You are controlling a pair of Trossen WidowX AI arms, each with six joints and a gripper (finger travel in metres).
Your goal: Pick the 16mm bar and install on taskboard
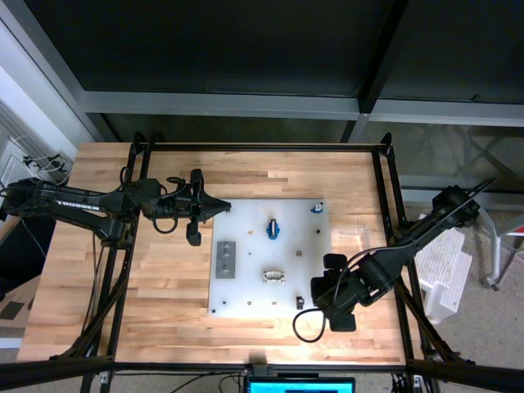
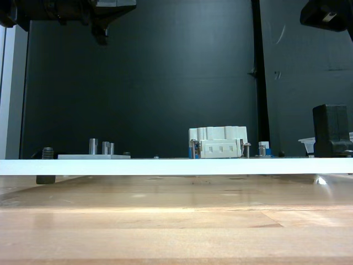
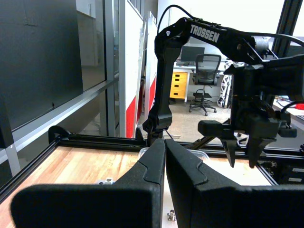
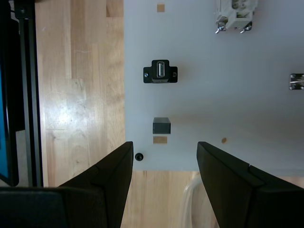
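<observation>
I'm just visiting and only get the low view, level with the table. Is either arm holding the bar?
Observer: No. The right gripper is open over the near right corner of the white board, with nothing in it.
Operator: And the left one?
Observer: The left gripper is shut and empty, over the board's far left corner.
Operator: So where is the bar?
Observer: I cannot tell. Below the right gripper a small grey block sits on the board, apart from a black socket.
</observation>
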